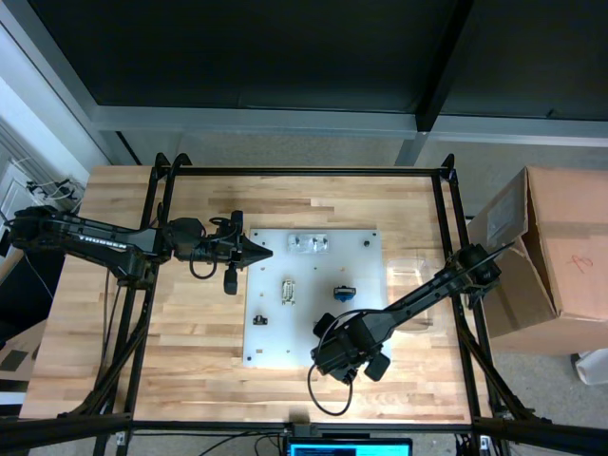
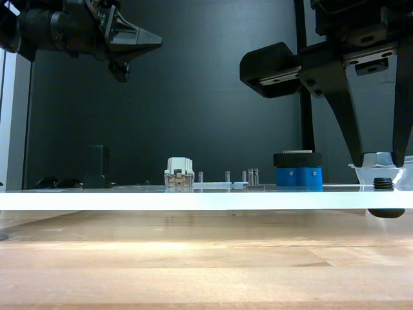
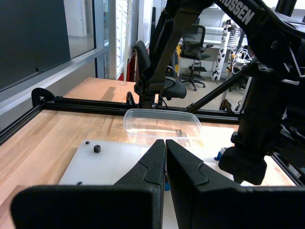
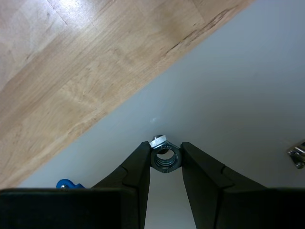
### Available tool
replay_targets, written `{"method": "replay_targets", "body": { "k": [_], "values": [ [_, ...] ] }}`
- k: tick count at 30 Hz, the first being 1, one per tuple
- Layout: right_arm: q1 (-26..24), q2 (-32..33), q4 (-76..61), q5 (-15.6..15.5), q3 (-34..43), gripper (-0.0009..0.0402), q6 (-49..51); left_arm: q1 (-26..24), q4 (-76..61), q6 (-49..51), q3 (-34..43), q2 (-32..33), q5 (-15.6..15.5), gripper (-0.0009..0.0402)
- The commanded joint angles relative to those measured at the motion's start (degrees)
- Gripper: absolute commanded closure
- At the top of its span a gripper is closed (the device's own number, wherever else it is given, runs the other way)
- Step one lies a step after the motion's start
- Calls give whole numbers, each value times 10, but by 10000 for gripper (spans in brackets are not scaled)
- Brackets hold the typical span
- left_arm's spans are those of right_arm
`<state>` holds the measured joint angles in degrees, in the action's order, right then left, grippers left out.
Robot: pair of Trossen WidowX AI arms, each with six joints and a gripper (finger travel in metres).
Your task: Pick the M12 nut and place it on its threads and fasten
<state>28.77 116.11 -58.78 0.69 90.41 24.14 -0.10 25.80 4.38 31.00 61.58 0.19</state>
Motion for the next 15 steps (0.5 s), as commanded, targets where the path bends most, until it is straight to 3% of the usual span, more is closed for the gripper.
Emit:
{"method": "replay_targets", "body": {
  "k": [1, 15],
  "values": [
    [0, 0, 1, 0, -3, 393, 4, 0, 0, 0, 0, 0, 0, 393],
    [1, 0, 34, -1, -32, 393, 4, 0, 0, 0, 0, 0, 0, 393]
  ]
}}
